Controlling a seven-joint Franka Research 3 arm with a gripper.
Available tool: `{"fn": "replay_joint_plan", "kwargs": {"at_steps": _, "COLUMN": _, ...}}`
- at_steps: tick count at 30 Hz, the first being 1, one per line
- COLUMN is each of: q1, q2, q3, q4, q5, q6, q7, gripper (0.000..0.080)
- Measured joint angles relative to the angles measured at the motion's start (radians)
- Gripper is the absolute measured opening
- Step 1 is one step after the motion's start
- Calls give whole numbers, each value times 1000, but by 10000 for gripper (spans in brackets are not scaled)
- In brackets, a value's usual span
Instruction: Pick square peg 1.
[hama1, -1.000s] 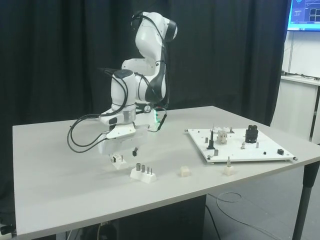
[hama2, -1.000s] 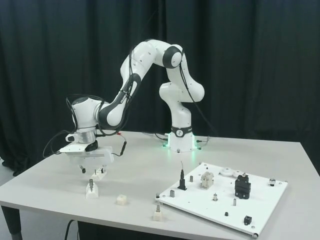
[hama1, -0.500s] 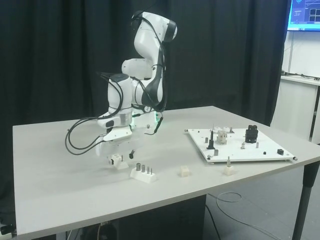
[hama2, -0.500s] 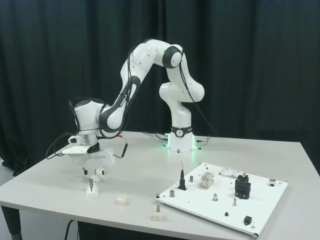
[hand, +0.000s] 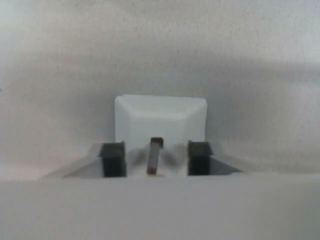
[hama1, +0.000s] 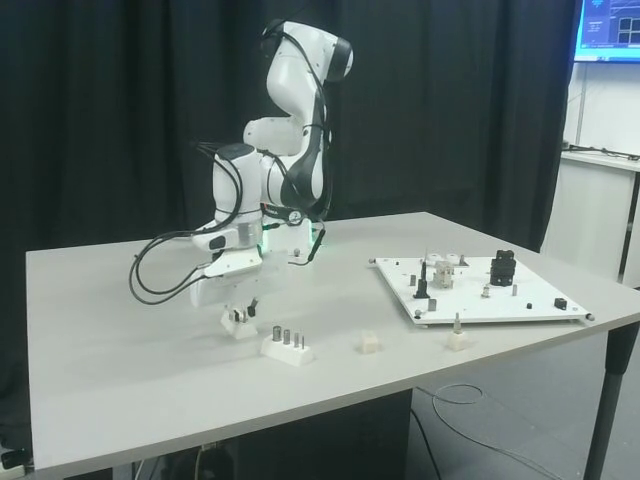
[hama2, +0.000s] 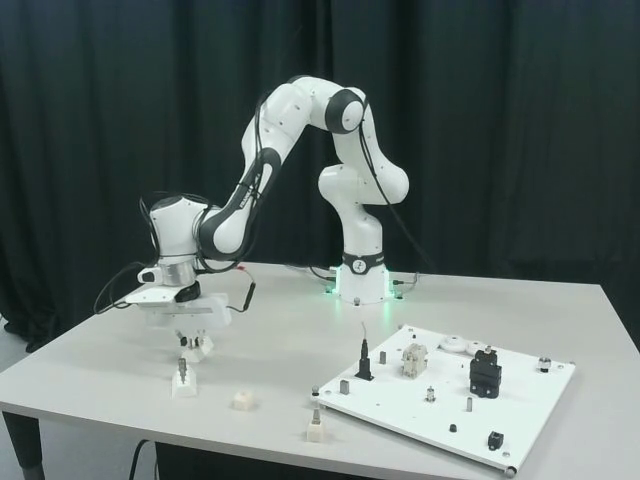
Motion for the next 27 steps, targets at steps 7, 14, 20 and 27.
{"fn": "replay_joint_plan", "kwargs": {"at_steps": 7, "q1": 2, "q2": -36, "q3": 0, "q4": -23, "q5": 0, "q6": -5, "q7": 0, "gripper": 138}}
{"fn": "replay_joint_plan", "kwargs": {"at_steps": 14, "q1": 2, "q2": -64, "q3": -1, "q4": -42, "q5": 0, "q6": -6, "q7": 0, "gripper": 37}}
{"fn": "replay_joint_plan", "kwargs": {"at_steps": 20, "q1": 2, "q2": -85, "q3": -2, "q4": -55, "q5": -2, "q6": -8, "q7": 0, "gripper": 30}}
{"fn": "replay_joint_plan", "kwargs": {"at_steps": 27, "q1": 5, "q2": -115, "q3": -12, "q4": -63, "q5": -11, "q6": -19, "q7": 0, "gripper": 30}}
